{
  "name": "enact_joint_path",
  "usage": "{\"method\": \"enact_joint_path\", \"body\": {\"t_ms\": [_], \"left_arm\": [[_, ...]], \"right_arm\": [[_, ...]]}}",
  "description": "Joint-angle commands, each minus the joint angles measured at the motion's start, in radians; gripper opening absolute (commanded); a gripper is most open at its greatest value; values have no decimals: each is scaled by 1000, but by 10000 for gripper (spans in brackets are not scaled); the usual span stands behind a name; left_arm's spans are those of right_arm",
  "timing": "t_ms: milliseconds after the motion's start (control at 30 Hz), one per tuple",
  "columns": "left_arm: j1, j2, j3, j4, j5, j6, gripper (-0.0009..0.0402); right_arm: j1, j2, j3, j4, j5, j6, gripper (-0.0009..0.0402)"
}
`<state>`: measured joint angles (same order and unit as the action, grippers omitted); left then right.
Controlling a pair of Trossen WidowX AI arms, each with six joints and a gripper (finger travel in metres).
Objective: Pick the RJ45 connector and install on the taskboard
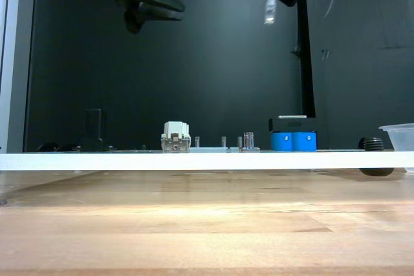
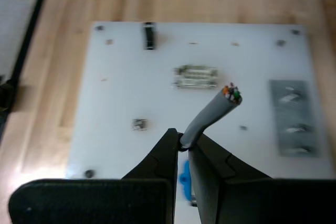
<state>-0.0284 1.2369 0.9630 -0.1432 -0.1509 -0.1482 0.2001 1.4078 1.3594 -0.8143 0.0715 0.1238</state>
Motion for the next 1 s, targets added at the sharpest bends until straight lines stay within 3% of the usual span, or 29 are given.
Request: {"method": "enact_joint_path", "body": {"t_ms": [33, 133, 400, 633, 1000], "left_arm": [[0, -28, -24, -3, 26, 0, 83], [0, -34, -25, -6, 64, 0, 75], [0, -33, -25, -7, 64, 0, 64], [1, -33, -25, -7, 64, 0, 64], [1, -33, -25, -7, 65, 0, 64]], "right_arm": [[49, -8, -37, 27, 6, 52, 0], [96, -8, -72, 71, 6, 98, 0], [200, -8, -152, 120, 19, 195, 0], [299, -8, -166, 93, 90, 228, 0], [429, -8, -201, 47, 123, 232, 0]]}}
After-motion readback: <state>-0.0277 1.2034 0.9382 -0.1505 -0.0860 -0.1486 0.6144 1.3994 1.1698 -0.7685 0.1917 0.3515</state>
